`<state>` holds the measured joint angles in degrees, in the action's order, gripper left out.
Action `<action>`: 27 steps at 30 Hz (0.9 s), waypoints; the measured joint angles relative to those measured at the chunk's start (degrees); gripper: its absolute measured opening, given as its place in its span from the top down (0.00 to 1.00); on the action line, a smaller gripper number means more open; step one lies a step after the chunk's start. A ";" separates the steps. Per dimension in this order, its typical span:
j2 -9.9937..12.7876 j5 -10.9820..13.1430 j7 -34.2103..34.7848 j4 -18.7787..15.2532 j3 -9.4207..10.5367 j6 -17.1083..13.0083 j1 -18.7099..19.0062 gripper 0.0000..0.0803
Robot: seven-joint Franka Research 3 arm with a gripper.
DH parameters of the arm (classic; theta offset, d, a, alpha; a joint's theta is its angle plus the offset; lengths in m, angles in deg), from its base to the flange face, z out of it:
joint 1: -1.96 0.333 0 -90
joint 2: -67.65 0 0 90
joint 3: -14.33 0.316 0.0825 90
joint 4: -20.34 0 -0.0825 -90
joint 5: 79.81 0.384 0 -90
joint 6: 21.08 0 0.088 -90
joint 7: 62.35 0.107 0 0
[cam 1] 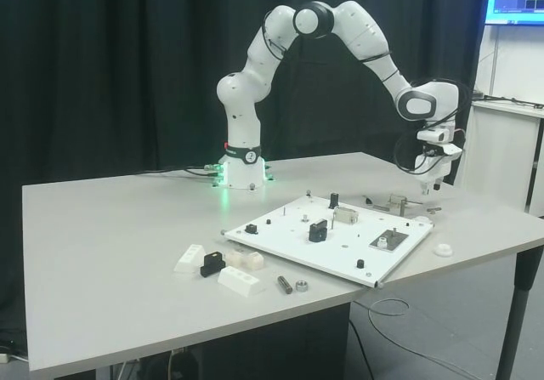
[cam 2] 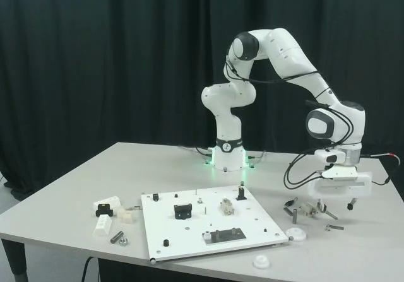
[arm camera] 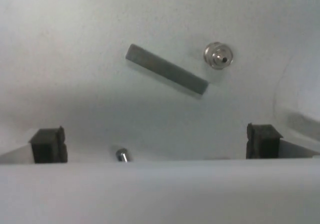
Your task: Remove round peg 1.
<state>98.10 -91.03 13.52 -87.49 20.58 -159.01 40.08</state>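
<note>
Currently the claw [arm camera: 155, 146] hangs wide and empty over loose bench [cam 1: 110, 227] parts, off the white board [cam 1: 280, 242]; risk: grabbing the wrong peg.

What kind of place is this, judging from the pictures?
Probably a robotics lab or test cell: a white arm bolted to a grey table, black curtains all around, and a white assembly board with small parts.

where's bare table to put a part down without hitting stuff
The widest bare stretch of the grey table runs from the arm's base to the corner beyond the small white blocks. The strip between base and white board is also free. It is crowded under the hand, where loose parts lie.
</note>
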 joint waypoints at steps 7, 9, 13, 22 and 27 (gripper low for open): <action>0.00 0.00 -0.09 0.53 -0.27 0.43 0.00 0.00; 0.00 0.00 -0.14 0.63 -0.34 0.53 0.00 0.00; 0.01 0.00 -0.36 0.86 -0.47 0.85 0.00 0.00; 0.01 0.07 -0.83 1.37 -0.63 1.37 0.00 0.00; 0.01 0.20 -0.98 1.52 -0.66 1.50 0.00 0.00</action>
<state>98.10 -90.83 12.54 -85.97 19.92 -157.52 40.08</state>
